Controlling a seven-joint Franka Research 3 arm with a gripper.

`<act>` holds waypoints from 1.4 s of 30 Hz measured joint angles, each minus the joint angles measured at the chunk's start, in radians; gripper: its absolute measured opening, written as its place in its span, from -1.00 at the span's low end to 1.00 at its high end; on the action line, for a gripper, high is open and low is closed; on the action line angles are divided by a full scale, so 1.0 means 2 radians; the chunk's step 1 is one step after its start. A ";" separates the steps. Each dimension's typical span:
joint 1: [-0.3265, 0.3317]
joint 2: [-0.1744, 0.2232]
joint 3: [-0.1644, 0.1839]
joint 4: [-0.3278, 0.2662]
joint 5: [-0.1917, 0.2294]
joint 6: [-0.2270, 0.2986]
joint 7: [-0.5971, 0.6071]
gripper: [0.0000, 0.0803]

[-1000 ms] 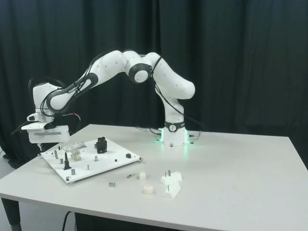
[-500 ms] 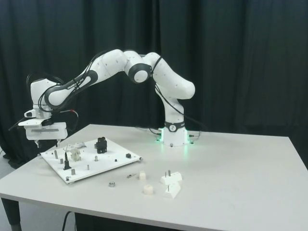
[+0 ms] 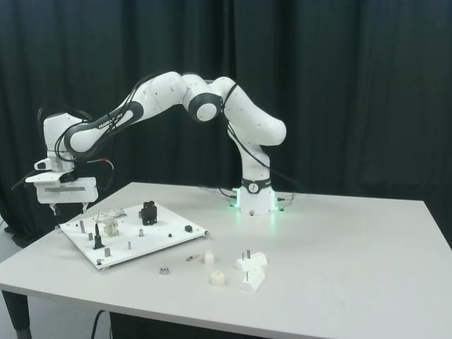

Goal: Insert round peg 3.

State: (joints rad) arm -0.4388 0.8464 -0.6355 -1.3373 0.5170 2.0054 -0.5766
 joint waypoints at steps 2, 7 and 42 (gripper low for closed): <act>0.000 0.000 0.000 0.000 0.000 0.000 0.000 0.99; 0.000 0.000 -0.001 0.001 0.000 -0.001 0.001 0.99; -0.017 0.019 -0.006 0.003 0.022 0.028 0.008 0.99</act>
State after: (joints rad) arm -0.4736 0.8846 -0.6479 -1.3314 0.5616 2.0605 -0.5605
